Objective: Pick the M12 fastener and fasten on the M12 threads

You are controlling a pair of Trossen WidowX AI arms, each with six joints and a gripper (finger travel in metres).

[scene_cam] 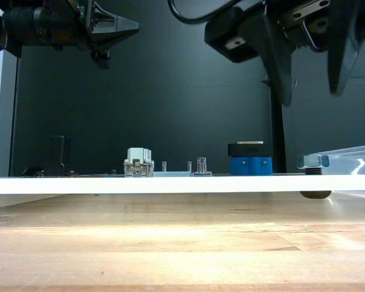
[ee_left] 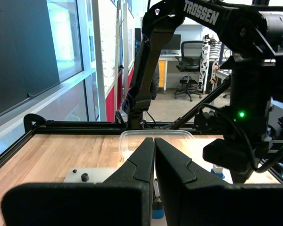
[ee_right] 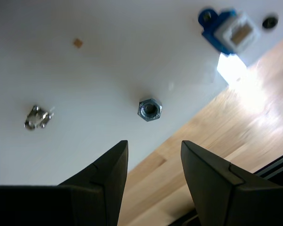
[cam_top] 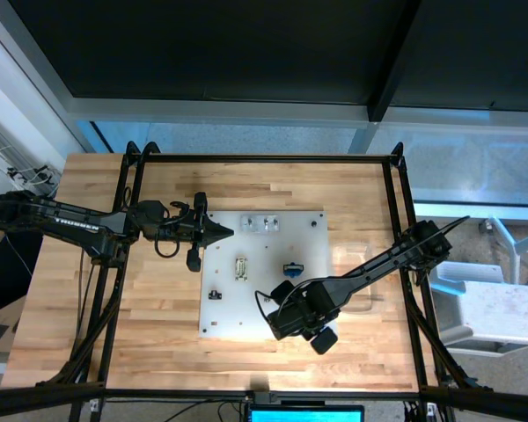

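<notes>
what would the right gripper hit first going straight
The open right gripper likely meets the silver nut on its stud, or the white board beside it; depth unclear. Left gripper, shut, hangs over the board's left edge.

The place is a robotics laboratory inside an office-like room. A wooden table [cam_top: 88, 299], fenced by a black metal frame [cam_top: 264, 158], carries a white task board [cam_top: 238, 308]. Two black arms [cam_top: 70, 224] lettered TROSSEN reach in over it, the left gripper [ee_left: 153, 140] above the board's far left edge with its fingers together, and the right gripper [ee_right: 154, 142] above the near right part with its fingers apart. Beyond the table, the left wrist view shows tall windows [ee_left: 61, 33], a monitor [ee_left: 172, 42] and wheeled office chairs [ee_left: 186, 49].
</notes>
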